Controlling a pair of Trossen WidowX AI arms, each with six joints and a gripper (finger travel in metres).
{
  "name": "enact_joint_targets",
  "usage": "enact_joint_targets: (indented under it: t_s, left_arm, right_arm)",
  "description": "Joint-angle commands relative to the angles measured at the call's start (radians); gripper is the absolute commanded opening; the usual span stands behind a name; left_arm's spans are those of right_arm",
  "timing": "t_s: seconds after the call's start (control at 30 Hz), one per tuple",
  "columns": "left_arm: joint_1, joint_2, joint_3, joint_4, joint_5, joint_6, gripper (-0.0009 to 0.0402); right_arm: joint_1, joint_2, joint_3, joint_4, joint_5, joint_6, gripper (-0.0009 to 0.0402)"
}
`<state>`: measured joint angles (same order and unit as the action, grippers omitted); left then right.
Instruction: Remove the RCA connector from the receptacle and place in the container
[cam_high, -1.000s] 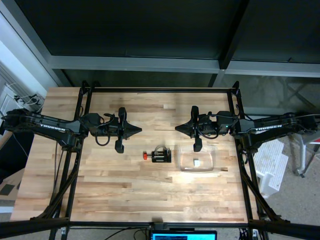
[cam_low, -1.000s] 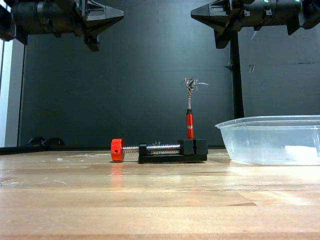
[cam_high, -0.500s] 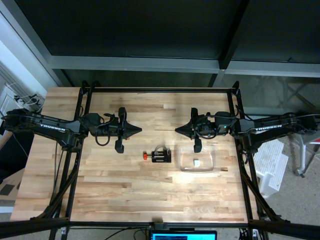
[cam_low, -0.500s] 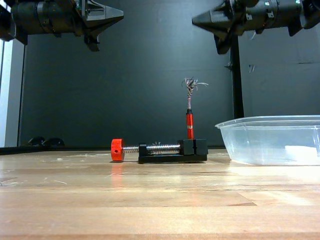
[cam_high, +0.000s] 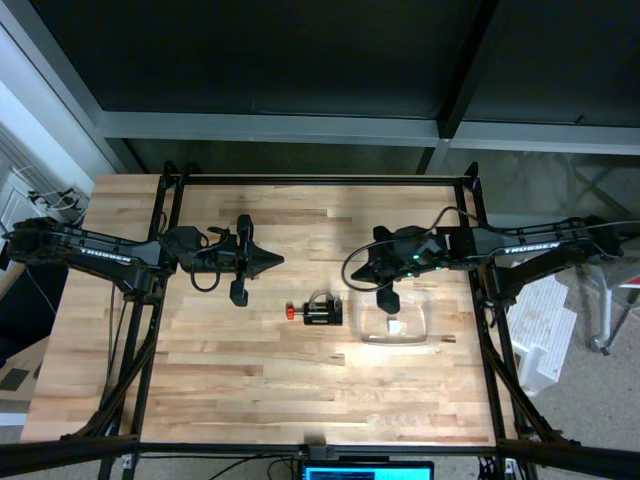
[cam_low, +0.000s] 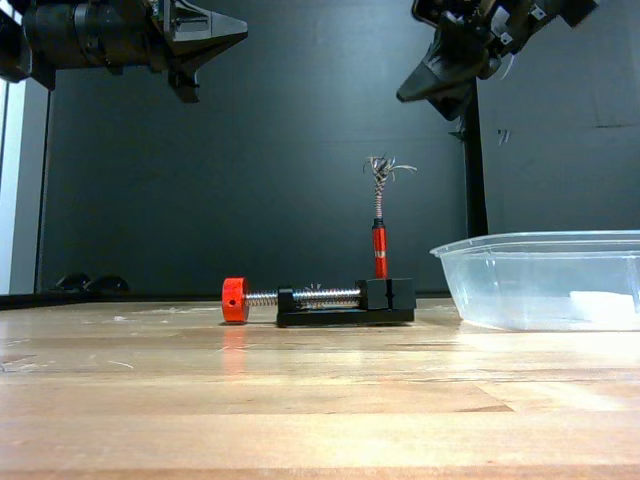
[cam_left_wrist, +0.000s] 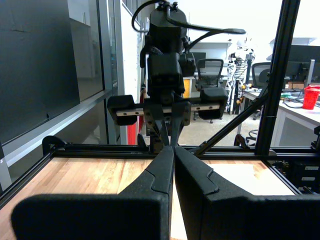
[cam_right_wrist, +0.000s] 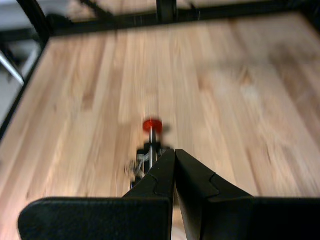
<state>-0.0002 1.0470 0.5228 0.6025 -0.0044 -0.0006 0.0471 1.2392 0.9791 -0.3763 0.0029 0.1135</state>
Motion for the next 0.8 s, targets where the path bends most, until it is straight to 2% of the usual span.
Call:
enact_joint_targets:
  t_s: [0.03, 0.3, 0.4, 0.47, 0.57, 0.8]
  left_arm:
    - [0.0, 0.0, 0.0, 0.0, 0.0, 0.0, 0.0]
    - [0.0, 0.0, 0.0, 0.0, 0.0, 0.0, 0.0]
    - [0.0, 0.0, 0.0, 0.0, 0.0, 0.0, 0.0]
    - [0.0, 0.0, 0.0, 0.0, 0.0, 0.0, 0.0]
    - [0.0, 0.0, 0.0, 0.0, 0.0, 0.0, 0.0]
    - [0.0, 0.0, 0.0, 0.0, 0.0, 0.0, 0.0]
  right_arm:
    - [0.01, 0.064, 0.076, -0.135, 0.004, -0.016, 0.0]
    - [0.035, 0.198, 0.222, -0.363, 0.009, -0.01, 0.0004]
    - [0.046, 0.236, 0.256, -0.401, 0.035, 0.011, 0.0017]
    - [0.053, 0.262, 0.277, -0.42, 0.045, 0.013, 0.0029]
    - [0.069, 0.301, 0.306, -0.444, 0.084, 0.026, 0.0052]
    - [0.096, 0.38, 0.342, -0.444, 0.085, 0.041, 0.0116]
